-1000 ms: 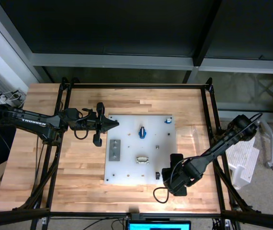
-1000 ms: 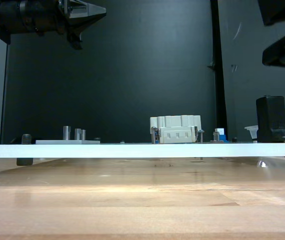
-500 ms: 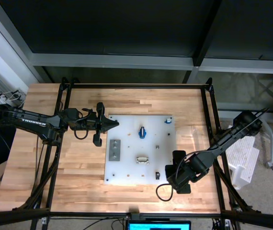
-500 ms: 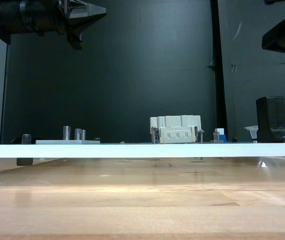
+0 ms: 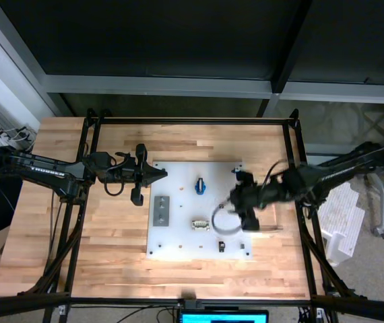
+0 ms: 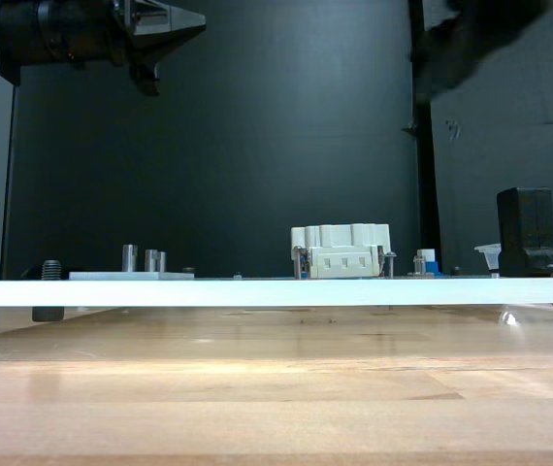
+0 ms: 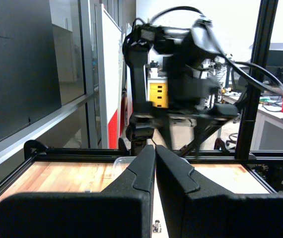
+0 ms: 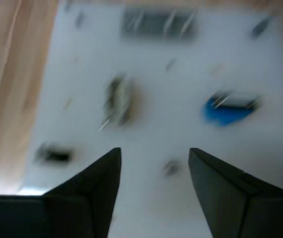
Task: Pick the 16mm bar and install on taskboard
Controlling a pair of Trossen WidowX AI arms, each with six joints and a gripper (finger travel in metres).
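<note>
1. While three short metal pegs (image 6: 149,260) are standing in a grey block (image 5: 161,210) on the white taskboard (image 5: 178,178), I cannot tell whether any of them is the 16mm bar; neither gripper is carrying it.
2. The right gripper (image 8: 154,151) is hanging above the taskboard's right part, looking down on the white connector (image 5: 201,224) and the blue part (image 5: 200,185), its fingers spread wide with nothing between them.
3. The left gripper (image 5: 163,173) is hovering high over the taskboard's far left corner, its fingers pressing together on nothing.
4. Since a second ago the right arm has been swinging away from the near right corner and farther in over the taskboard; the left arm is keeping its place.
</note>
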